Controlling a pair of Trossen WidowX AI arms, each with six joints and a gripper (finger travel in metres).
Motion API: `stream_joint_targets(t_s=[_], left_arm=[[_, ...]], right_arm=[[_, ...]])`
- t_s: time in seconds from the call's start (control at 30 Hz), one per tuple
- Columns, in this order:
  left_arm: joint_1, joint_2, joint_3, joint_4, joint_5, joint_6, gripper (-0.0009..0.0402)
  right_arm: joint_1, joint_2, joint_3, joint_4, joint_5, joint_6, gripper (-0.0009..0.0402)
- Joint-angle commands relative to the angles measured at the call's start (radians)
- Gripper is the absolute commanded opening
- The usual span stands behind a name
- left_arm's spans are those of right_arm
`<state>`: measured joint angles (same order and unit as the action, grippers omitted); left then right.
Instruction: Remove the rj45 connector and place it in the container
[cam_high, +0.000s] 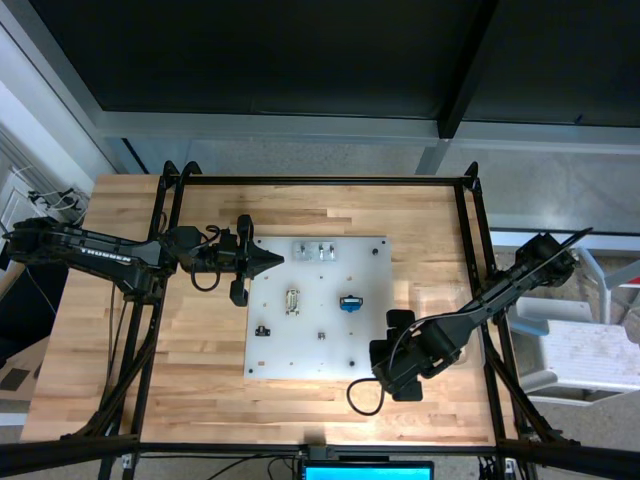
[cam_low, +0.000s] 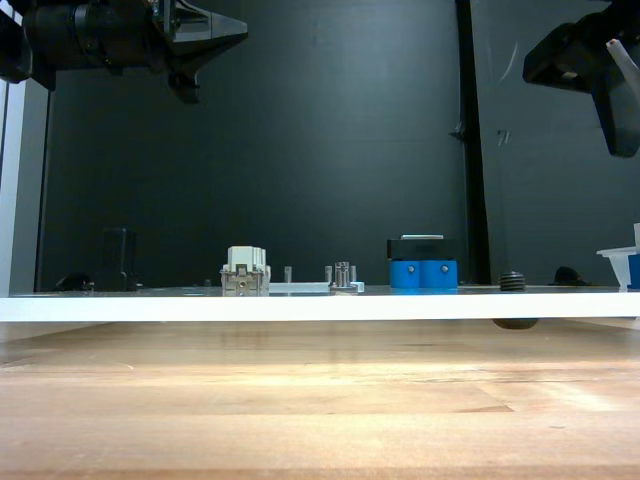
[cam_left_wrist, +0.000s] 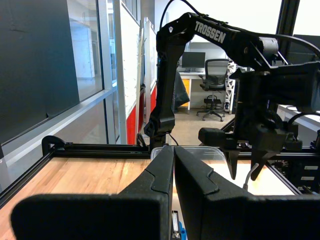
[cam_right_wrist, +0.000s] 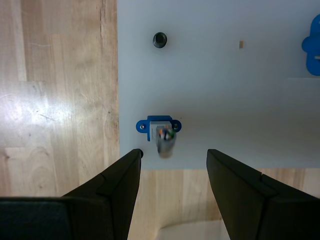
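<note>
Rj45 connector (cam_right_wrist: 165, 138) sits in blue holder (cam_right_wrist: 142, 125) at right edge of board (cam_right_wrist: 225, 90). Right gripper (cam_right_wrist: 173, 154) hovers above it, jaws spread. Left gripper (cam_high: 276, 260) hangs high at the board's far left, jaws pressed together. Container (cam_left_wrist: 200, 152) lies right of board. Risk: plug sits off-centre between the fingers, so it may slip if its latch holds.

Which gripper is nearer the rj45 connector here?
Right. The right gripper hangs open above the rj45 connector at the white board's edge; the left gripper is shut, raised over the board's opposite edge.
</note>
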<state>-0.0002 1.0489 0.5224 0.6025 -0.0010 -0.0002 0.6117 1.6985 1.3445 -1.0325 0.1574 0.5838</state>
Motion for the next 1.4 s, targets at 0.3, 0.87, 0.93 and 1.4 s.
stream_joint_targets(t_s=[0.3, 0.87, 0.93, 1.4], left_arm=[[0.000, 0.000, 0.000, 0.000, 0.000, 0.000, 0.0001], [0.000, 0.000, 0.000, 0.000, 0.000, 0.000, 0.0001], [0.000, 0.000, 0.000, 0.000, 0.000, 0.000, 0.0001], [0.000, 0.000, 0.000, 0.000, 0.000, 0.000, 0.0001]], right_arm=[[-0.008, 0.045, -0.016, 0.048, -0.022, -0.024, 0.0182], [-0.025, 0.047, -0.064, 0.108, -0.026, -0.052, 0.0150], [-0.027, 0.047, -0.064, 0.106, -0.027, -0.053, 0.0138], [-0.029, 0.047, -0.064, 0.112, -0.029, -0.068, 0.0021]])
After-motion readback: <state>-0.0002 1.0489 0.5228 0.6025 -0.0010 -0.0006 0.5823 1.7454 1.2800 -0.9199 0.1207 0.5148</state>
